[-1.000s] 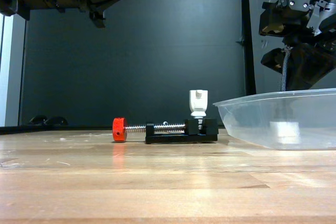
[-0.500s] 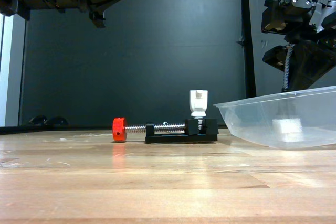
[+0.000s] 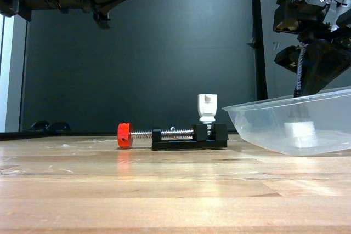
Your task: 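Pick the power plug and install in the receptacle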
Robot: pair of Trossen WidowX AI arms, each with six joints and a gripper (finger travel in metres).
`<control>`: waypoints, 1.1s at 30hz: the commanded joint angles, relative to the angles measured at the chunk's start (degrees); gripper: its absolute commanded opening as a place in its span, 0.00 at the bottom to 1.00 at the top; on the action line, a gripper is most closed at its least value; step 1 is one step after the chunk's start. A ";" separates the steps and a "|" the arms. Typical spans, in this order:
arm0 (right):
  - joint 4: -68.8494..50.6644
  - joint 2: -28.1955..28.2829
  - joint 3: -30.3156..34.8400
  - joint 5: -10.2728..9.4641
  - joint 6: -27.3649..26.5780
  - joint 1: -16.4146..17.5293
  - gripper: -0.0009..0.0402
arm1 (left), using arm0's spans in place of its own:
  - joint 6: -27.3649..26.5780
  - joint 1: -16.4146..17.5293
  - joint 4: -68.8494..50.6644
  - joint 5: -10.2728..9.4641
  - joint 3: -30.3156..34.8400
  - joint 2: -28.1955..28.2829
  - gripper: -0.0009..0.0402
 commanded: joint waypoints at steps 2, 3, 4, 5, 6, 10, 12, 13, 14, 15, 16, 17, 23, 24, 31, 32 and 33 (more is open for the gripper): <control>0.02 0.02 0.02 -0.02 -0.04 0.02 0.02 | 0.00 0.00 0.02 0.00 0.00 0.02 0.02; 0.04 0.02 0.02 -0.02 -0.02 0.02 0.02 | 0.00 0.02 0.02 0.00 0.00 0.02 0.02; 0.07 0.02 0.02 -0.02 -0.02 0.02 0.02 | 0.00 0.00 0.02 0.00 0.00 0.02 0.02; 0.07 0.02 0.02 -0.02 -0.02 0.02 0.02 | 0.00 0.00 0.02 0.00 0.00 0.02 0.02; 0.07 0.02 0.02 -0.02 -0.02 0.02 0.02 | 0.00 0.00 0.02 0.00 0.00 0.02 0.02; -0.28 0.02 0.63 -0.02 -0.17 0.02 0.02 | 0.00 0.00 0.02 0.00 0.00 0.02 0.02; -0.44 0.02 1.03 -0.02 -0.68 0.02 0.02 | 0.00 0.02 0.02 0.00 0.00 0.02 0.02; -0.52 0.02 1.16 -0.02 -1.01 0.02 0.02 | 0.00 0.02 0.02 0.00 0.00 0.02 0.02; -0.66 0.02 1.25 -0.02 -1.03 0.02 0.02 | 0.00 0.00 0.02 0.00 0.00 0.02 0.02; -0.76 0.02 1.29 -0.04 -1.03 0.02 0.02 | 0.00 0.00 0.02 0.00 0.00 0.02 0.02; -1.03 0.02 1.36 -0.02 -1.01 0.00 0.02 | 0.00 0.02 0.02 0.00 0.00 0.02 0.02; -1.16 0.02 1.36 -0.04 -1.03 0.00 0.02 | 0.00 0.02 0.02 0.00 0.00 0.02 0.02; -1.51 0.02 1.36 -0.04 -1.03 0.02 0.02 | 0.00 0.00 0.02 0.00 0.00 0.02 0.02; -1.51 0.02 1.36 -0.04 -1.03 0.00 0.02 | 0.00 0.02 0.02 0.00 0.00 0.02 0.02; -1.57 0.02 1.62 -0.04 -1.03 0.02 0.02 | 0.00 0.00 0.02 0.00 0.00 0.02 0.02; -1.77 0.02 1.90 -0.02 -1.07 0.02 0.02 | 0.00 0.00 0.02 0.00 0.00 0.02 0.02; -2.08 0.02 2.19 -0.02 -1.20 0.02 0.02 | 0.00 0.02 0.02 0.00 0.00 0.02 0.02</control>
